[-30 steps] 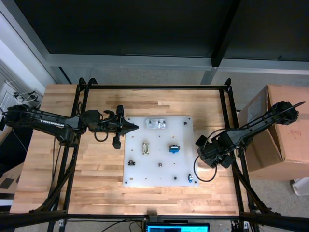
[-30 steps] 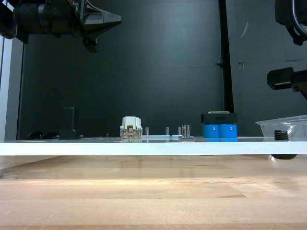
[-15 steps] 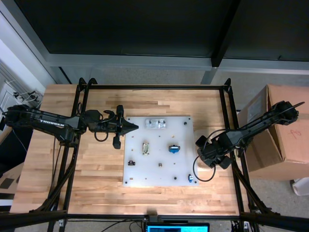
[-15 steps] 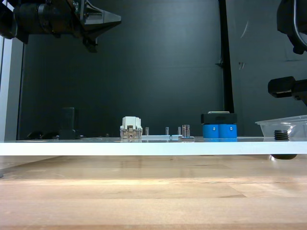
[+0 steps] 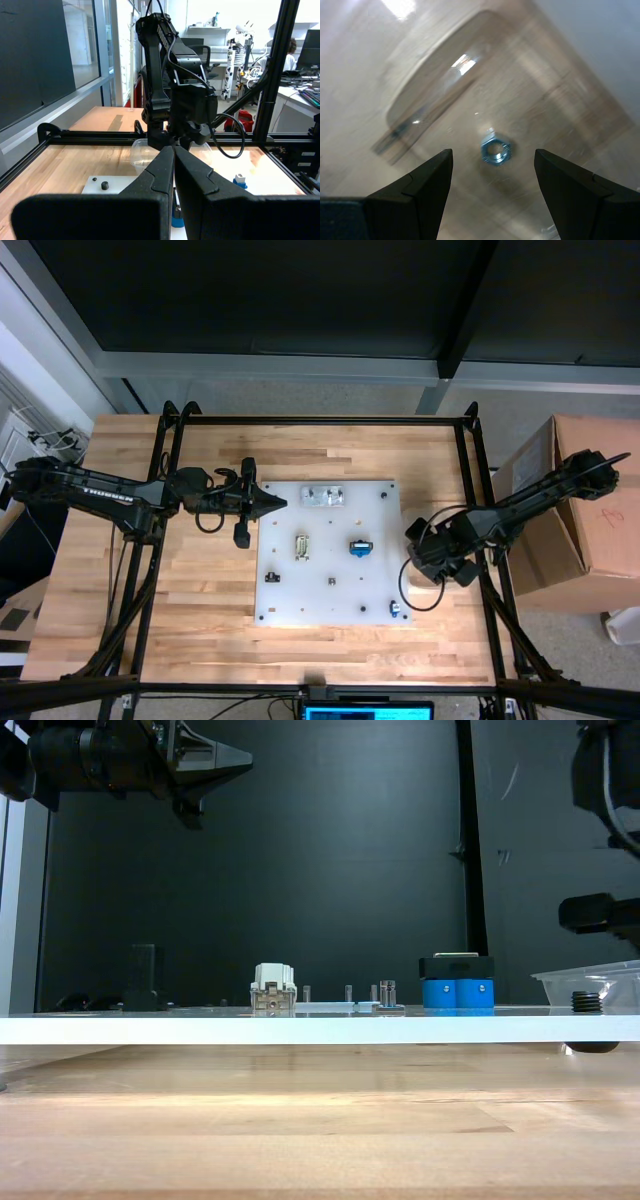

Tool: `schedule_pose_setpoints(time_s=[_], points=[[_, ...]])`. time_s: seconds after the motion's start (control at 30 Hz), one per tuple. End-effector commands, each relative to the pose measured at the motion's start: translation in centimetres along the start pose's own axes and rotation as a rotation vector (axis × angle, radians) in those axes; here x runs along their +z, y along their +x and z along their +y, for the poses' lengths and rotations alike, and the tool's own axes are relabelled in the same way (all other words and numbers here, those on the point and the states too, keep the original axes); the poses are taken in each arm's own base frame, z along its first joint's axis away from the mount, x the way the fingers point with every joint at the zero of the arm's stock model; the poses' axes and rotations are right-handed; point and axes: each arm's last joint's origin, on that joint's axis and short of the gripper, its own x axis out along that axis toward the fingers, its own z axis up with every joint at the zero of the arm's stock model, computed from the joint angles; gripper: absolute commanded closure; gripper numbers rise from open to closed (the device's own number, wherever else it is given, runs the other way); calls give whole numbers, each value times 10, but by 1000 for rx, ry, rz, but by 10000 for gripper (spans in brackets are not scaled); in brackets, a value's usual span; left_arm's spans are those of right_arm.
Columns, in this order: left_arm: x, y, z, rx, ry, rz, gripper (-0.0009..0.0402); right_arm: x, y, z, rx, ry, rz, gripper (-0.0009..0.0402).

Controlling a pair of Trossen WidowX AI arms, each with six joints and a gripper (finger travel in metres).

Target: Pick the M12 nut and place it on its threads and fasten

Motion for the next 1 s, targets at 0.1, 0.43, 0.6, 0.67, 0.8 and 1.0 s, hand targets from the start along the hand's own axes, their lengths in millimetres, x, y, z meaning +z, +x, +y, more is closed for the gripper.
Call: schedule_pose_setpoints(time_s=[0.1,0.43,0.6,0.67,0.8,1.0], points=[[0,0,0,0,0,-1,393,-6,9,0,2,-17,8,166],[0,0,0,0,0,0,393,-8,19,1,-19,-56,-12,193],[0,0,0,0,0,-1,393,-9,20,1,-20,-57,-14,226],[0,0,0,0,0,0,393,-9,20,1,-20,-57,-14,243],[0,0,0,0,0,-1,393,-9,20,1,-20,-57,-14,281],[0,0,0,0,0,0,393,-9,19,1,-21,-57,-17,336]])
